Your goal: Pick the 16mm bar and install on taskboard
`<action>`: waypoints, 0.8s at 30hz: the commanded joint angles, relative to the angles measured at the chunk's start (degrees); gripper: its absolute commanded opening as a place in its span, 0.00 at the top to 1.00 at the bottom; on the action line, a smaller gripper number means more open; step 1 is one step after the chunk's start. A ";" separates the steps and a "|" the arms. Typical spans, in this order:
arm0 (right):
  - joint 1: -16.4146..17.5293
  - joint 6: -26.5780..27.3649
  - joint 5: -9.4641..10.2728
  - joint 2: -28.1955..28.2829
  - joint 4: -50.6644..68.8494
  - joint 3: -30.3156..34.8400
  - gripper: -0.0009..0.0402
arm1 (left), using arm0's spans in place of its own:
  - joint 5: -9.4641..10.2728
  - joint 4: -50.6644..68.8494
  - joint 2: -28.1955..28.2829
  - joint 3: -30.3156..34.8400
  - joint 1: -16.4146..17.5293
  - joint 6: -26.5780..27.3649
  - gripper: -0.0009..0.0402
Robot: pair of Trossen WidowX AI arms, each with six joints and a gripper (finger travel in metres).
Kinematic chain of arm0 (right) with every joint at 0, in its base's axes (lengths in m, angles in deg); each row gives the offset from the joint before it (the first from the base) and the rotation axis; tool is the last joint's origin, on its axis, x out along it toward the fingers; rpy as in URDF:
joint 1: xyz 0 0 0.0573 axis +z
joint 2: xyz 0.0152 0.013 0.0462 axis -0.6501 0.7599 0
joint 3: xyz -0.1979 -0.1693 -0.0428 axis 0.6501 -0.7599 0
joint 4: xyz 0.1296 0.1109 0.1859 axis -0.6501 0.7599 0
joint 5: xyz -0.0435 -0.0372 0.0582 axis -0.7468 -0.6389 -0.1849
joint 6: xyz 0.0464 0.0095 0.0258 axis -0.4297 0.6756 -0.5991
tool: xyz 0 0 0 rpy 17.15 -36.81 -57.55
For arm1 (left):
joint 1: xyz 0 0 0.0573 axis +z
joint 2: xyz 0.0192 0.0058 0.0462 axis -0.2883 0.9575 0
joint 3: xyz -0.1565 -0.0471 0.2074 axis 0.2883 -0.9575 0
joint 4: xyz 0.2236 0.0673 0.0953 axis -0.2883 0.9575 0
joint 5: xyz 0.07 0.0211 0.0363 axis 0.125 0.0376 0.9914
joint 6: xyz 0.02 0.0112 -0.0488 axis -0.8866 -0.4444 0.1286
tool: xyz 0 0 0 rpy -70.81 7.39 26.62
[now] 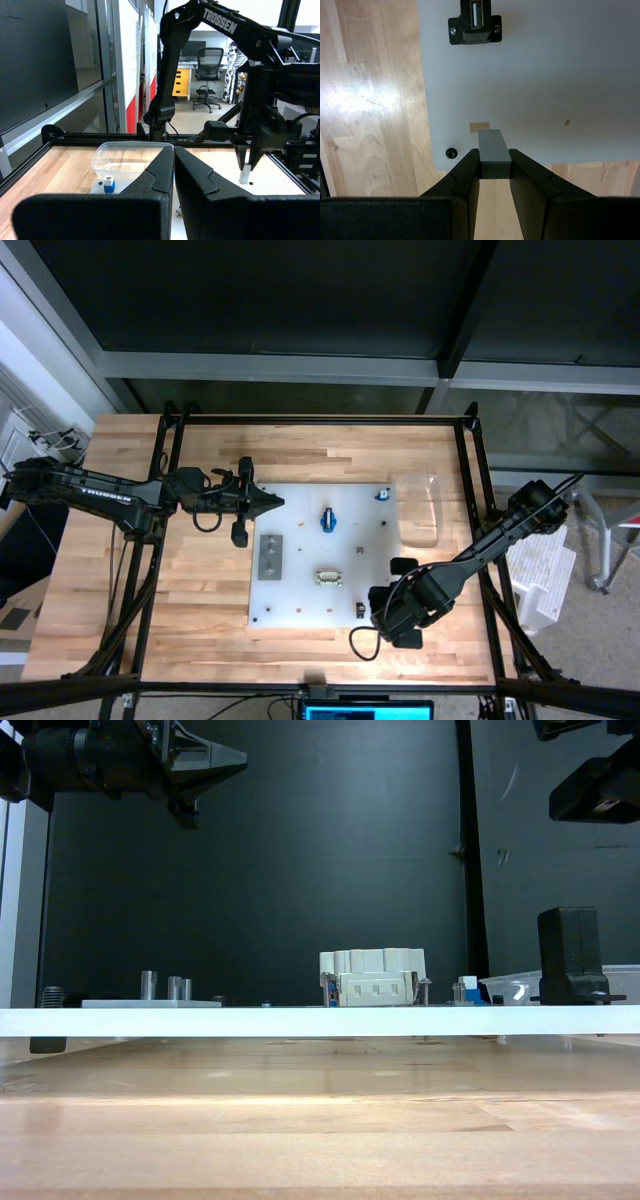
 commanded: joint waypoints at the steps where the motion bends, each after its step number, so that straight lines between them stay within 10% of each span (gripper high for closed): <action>1: 0.28 0.11 0.02 0.57 -0.07 0.24 0.98 | 0.00 -0.02 0.00 0.00 0.00 -0.02 0.98; 24: 0.66 0.13 -0.04 0.57 -1.16 -0.24 0.98 | 0.00 0.00 0.02 0.00 0.02 -0.02 0.98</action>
